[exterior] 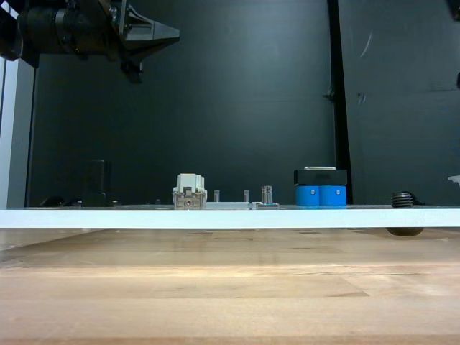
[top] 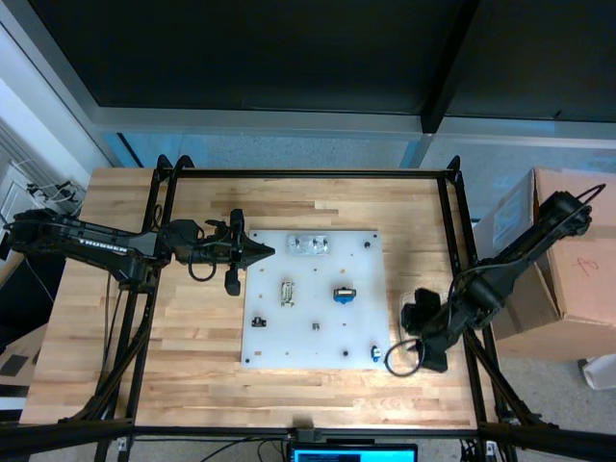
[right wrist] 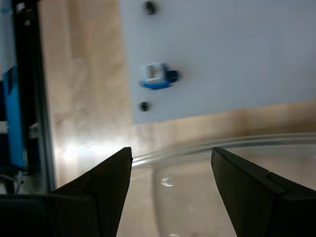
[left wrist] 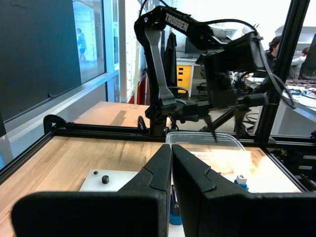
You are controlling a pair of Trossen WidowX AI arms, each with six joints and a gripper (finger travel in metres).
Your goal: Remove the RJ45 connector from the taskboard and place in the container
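From where I stand, the right gripper [top: 423, 322] hangs just off the right edge of the white taskboard [top: 289, 337], low over the clear container [right wrist: 276, 139]. Its fingers are spread wide with nothing between them. I take it that it sits there because both the bin and the likely target are within a short reach.

That target, as best I can judge, is the small blue-and-white piece near the board's near right corner, the RJ45 connector [top: 374, 354]. It sits in its place on the board, and no finger touches it.

The left gripper [top: 265, 252] is parked at the board's far left corner, pointing inward. Its two fingers are pressed tight together and hold nothing. That placement keeps it out of the other arm's way.

The views split the story between them. The right wrist view alone shows the connector's pale body in its blue mount, with the container's rim curving between the open fingers. The left wrist view alone shows the right arm bent over the bin from across the table. The low view shows how high the left gripper rides above the board. It also shows a grey-white connector [exterior: 188, 192] and a blue block [exterior: 320, 188] standing upright, but not the right gripper.
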